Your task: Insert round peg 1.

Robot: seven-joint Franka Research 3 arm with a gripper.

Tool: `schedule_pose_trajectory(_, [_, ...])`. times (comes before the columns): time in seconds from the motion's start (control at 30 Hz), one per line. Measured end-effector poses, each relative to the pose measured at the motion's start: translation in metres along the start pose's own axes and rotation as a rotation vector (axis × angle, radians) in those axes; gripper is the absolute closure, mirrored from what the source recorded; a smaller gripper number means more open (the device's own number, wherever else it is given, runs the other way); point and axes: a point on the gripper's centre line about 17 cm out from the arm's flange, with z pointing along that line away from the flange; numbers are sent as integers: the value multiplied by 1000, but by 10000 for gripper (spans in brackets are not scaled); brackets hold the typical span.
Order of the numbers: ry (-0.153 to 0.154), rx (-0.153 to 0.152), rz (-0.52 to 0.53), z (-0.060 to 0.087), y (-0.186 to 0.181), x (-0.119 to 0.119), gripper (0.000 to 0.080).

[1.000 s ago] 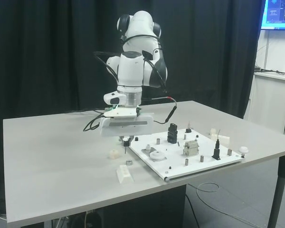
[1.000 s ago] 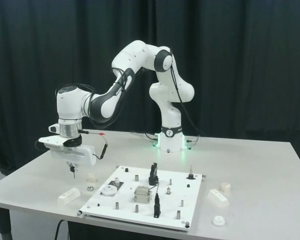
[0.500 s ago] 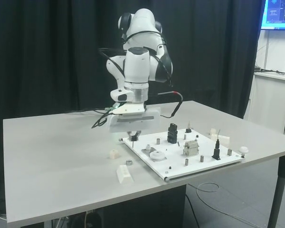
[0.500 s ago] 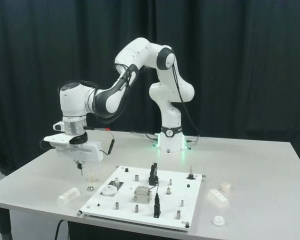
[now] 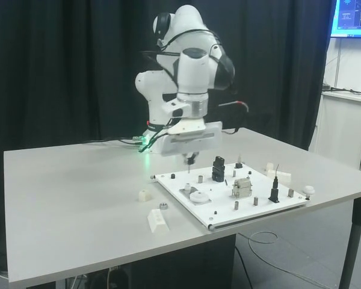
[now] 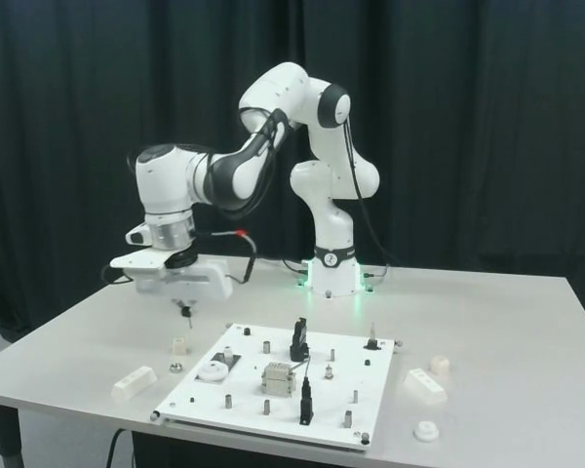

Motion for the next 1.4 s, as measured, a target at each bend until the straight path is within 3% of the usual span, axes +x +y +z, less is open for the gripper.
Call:
schedule_pose_trajectory(0.37, [15,10,-49,-37,-63,-1,786])
schedule_pose_trajectory(0.47, [18,0,-36,-45,-76,-3,786])
schedule_pose_trajectory(0.6, [8,-28,-102,-52,-93,-9,786])
schedule_pose_trajectory(0.83, [-9,-44,-194,-51,-127,-18,786])
schedule_pose_trajectory(1.4, [-20,-56,-53,-48,-202,-43,786])
